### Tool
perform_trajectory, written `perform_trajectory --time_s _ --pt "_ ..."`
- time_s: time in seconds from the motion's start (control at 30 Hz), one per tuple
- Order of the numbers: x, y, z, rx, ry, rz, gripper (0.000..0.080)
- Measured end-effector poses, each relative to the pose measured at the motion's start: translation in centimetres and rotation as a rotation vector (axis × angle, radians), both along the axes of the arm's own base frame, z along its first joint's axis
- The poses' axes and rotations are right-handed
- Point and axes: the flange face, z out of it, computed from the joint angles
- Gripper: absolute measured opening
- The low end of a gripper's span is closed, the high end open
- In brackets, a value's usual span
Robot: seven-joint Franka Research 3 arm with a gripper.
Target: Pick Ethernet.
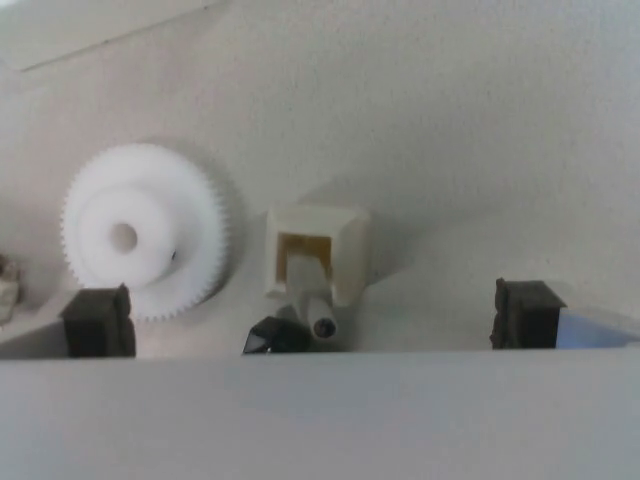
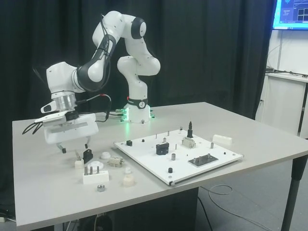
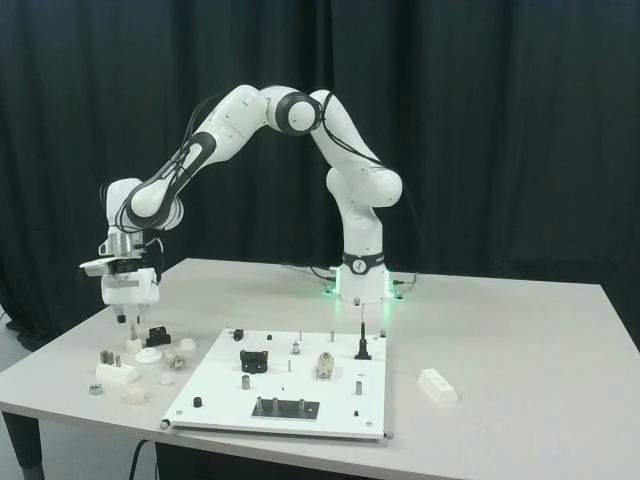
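Hovering jaws (image 1: pixel 310 312) wide over Ethernet plug (image 1: pixel 315 262)

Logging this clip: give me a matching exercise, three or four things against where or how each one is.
Things:
1. gear
2. claw
3. board
4. small block

Places or states:
A. lies alone on the table, beyond the board's far end from the arm's working side
B. open, hanging above the loose parts
C. white, toothed, flat on the table beside the socket piece
D. white plate on the table carrying mounted fixtures

Pairs: 1-C, 2-B, 3-D, 4-A
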Motion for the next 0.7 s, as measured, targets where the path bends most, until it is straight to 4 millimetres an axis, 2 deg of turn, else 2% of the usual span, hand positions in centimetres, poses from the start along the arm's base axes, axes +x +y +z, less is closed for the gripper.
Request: perform_trajectory --time_s 0.7 --pt "0.5 -0.1 -1.4 0.017 0.012 0.022 0.08"
